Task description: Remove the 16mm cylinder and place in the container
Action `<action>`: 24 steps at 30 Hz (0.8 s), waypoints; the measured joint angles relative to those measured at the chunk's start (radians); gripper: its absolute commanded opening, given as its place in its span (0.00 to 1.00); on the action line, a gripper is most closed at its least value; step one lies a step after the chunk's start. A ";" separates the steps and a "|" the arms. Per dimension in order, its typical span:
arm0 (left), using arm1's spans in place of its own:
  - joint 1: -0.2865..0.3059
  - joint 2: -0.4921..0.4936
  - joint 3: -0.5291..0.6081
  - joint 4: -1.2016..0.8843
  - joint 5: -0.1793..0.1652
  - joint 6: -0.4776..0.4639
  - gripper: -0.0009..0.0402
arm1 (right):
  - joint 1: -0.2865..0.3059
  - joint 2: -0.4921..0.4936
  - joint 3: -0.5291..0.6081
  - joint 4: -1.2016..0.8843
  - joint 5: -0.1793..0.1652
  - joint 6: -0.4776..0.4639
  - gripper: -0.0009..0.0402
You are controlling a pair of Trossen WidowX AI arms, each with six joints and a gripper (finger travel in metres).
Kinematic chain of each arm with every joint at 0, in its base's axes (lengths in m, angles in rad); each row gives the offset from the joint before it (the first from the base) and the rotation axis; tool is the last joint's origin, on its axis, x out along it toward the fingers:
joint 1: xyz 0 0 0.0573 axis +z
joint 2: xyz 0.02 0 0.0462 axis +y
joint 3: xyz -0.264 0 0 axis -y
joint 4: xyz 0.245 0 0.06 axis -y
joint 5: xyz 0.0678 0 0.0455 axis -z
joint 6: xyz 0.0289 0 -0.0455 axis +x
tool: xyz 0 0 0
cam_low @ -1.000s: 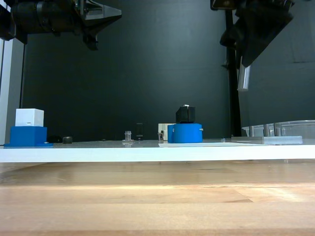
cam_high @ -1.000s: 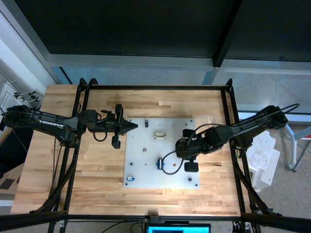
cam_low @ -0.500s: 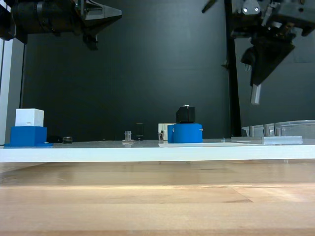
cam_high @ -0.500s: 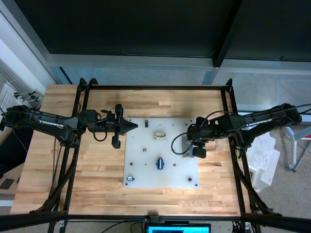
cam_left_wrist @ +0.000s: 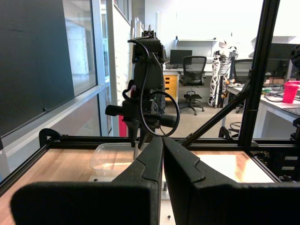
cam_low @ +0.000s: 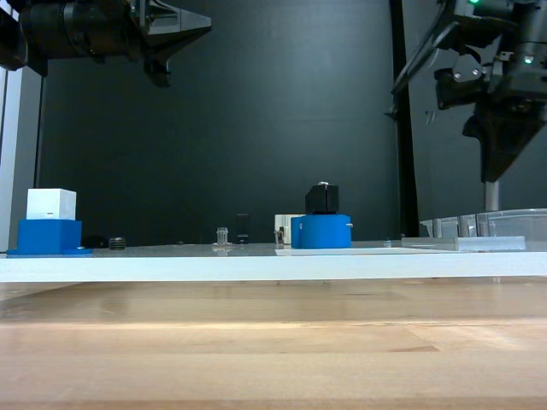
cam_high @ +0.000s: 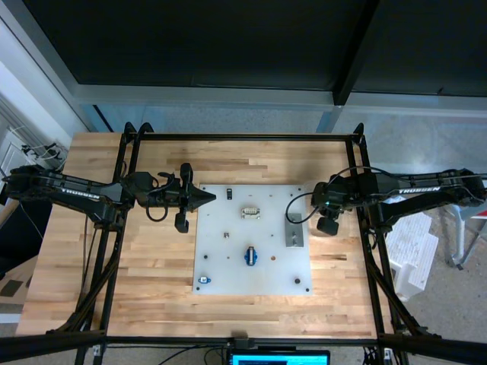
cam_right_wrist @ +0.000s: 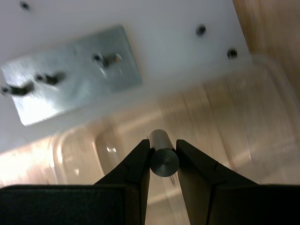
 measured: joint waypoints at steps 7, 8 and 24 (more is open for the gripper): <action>0.000 0.000 0.000 0.000 0.000 0.000 0.02 | -0.002 -0.018 -0.027 -0.018 0.001 0.000 0.27; 0.000 0.000 0.000 0.000 0.000 0.000 0.02 | -0.002 -0.018 -0.027 -0.018 0.002 -0.001 0.30; 0.000 0.000 0.000 0.000 0.000 0.000 0.02 | -0.003 -0.018 -0.027 -0.008 0.003 -0.004 0.51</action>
